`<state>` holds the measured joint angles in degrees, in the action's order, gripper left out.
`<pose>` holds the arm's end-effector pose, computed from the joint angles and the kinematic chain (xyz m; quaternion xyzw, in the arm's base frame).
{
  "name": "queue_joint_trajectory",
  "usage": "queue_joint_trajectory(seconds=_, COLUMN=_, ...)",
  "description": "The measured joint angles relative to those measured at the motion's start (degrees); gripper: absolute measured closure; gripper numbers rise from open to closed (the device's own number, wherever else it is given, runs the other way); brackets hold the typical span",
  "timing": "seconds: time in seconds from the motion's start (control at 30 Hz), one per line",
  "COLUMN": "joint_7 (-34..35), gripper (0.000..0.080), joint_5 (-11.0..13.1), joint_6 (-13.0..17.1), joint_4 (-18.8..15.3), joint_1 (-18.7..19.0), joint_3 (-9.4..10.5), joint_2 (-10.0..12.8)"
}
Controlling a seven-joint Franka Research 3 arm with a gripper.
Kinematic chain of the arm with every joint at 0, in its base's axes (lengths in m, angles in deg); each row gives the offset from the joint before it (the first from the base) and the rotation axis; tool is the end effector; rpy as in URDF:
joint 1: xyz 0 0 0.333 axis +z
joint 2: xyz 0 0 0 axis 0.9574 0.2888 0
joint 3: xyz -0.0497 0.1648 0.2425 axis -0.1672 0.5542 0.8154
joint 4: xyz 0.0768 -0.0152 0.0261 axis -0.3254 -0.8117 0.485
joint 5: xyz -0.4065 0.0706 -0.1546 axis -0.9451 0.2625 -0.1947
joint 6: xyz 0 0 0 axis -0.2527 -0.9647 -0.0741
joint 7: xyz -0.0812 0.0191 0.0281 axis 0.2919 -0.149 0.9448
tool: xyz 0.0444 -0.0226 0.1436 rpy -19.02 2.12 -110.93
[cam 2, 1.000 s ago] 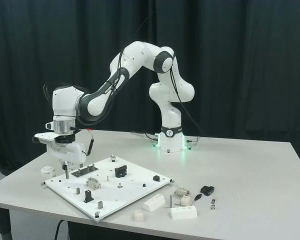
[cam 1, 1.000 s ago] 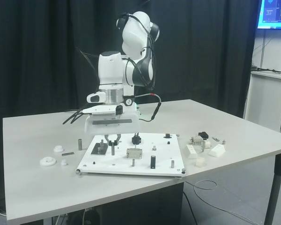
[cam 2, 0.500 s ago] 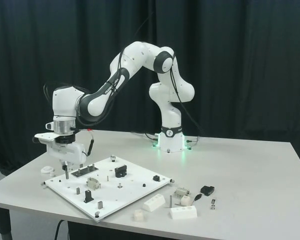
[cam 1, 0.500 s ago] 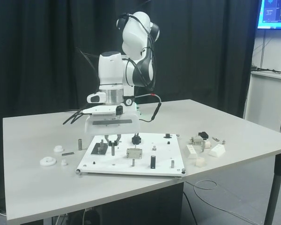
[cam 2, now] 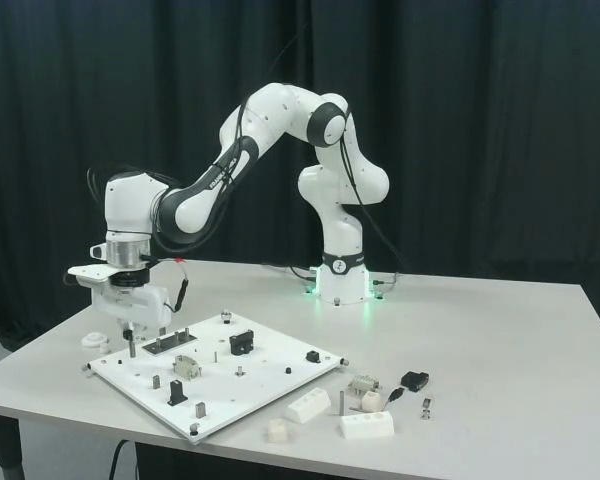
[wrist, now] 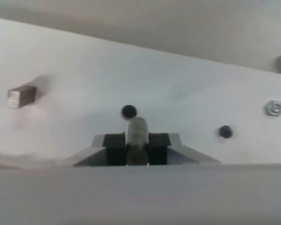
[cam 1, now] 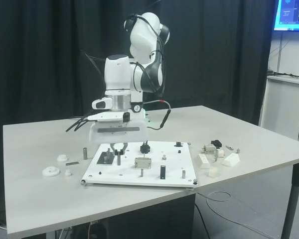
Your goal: Place round peg 3.
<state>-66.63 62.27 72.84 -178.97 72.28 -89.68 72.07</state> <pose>0.6196 -0.3594 0.1887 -0.8523 0.5195 -0.0580 0.0170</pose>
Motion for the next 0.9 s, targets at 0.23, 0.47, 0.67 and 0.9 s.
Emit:
queue_joint_trajectory(seconds=0.23, joint_7=-0.5, gripper=0.0703, joint_5=-2.1, joint_6=0.1, joint_4=-0.3, joint_1=-0.1, joint_3=-1.57, joint_2=0.0)
queue_joint_trajectory(seconds=0.47, joint_7=-2.3, gripper=0.0703, joint_5=-3.0, joint_6=0.1, joint_4=-1.6, joint_1=-0.4, joint_3=-3.84, joint_2=-0.1)
queue_joint_trajectory(seconds=0.67, joint_7=-5.0, gripper=0.0703, joint_5=-3.0, joint_6=0.4, joint_4=-2.8, joint_1=-1.6, joint_3=-5.0, joint_2=-0.2)
queue_joint_trajectory(seconds=0.9, joint_7=-7.5, gripper=0.0703, joint_5=-2.5, joint_6=1.0, joint_4=-4.2, joint_1=-3.8, joint_3=-5.04, joint_2=-0.2)
